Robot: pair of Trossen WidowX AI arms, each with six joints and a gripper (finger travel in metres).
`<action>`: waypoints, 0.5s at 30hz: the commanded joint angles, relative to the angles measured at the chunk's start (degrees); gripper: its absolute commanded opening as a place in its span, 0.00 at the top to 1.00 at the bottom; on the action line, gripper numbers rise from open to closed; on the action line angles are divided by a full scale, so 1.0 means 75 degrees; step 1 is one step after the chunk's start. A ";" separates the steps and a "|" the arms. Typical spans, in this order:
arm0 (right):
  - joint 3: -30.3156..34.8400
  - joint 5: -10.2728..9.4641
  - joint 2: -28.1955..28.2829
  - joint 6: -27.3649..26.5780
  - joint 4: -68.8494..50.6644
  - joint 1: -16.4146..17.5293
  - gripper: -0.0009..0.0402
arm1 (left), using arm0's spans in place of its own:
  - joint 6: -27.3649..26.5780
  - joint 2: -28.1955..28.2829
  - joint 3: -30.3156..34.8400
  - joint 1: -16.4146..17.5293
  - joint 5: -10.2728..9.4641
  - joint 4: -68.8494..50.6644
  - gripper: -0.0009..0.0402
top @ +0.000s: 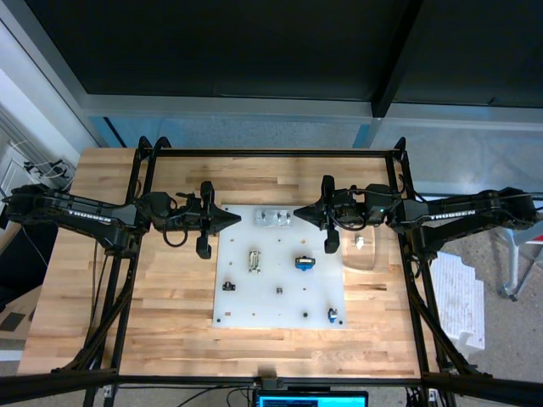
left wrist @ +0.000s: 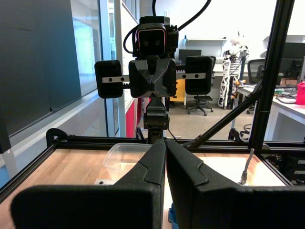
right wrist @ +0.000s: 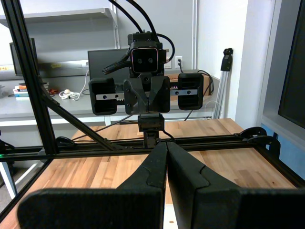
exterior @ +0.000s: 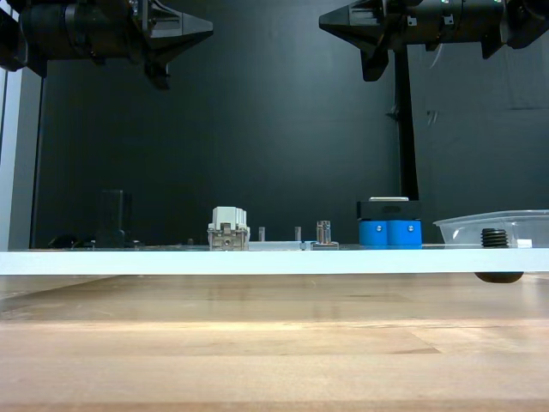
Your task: Pick the RJ45 connector and install on taskboard
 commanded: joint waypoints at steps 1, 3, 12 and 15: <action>0.0006 0.0000 0.0000 0.0000 -0.0006 0.0003 0.98 | 0.0003 0.0000 0.0000 0.0000 0.0003 0.0000 0.98; 0.0006 0.0000 0.0000 0.0000 -0.0006 0.0003 0.98 | 0.0003 0.0000 0.0000 0.0000 0.0003 0.0000 0.98; 0.0003 0.0000 0.0000 0.0000 -0.0175 0.0003 0.98 | 0.0000 0.0000 0.0000 0.0000 0.0003 0.0000 0.98; 0.0003 0.0000 0.0000 0.0000 -0.0175 0.0003 0.98 | 0.0003 0.0000 0.0000 0.0000 0.0003 0.0003 0.98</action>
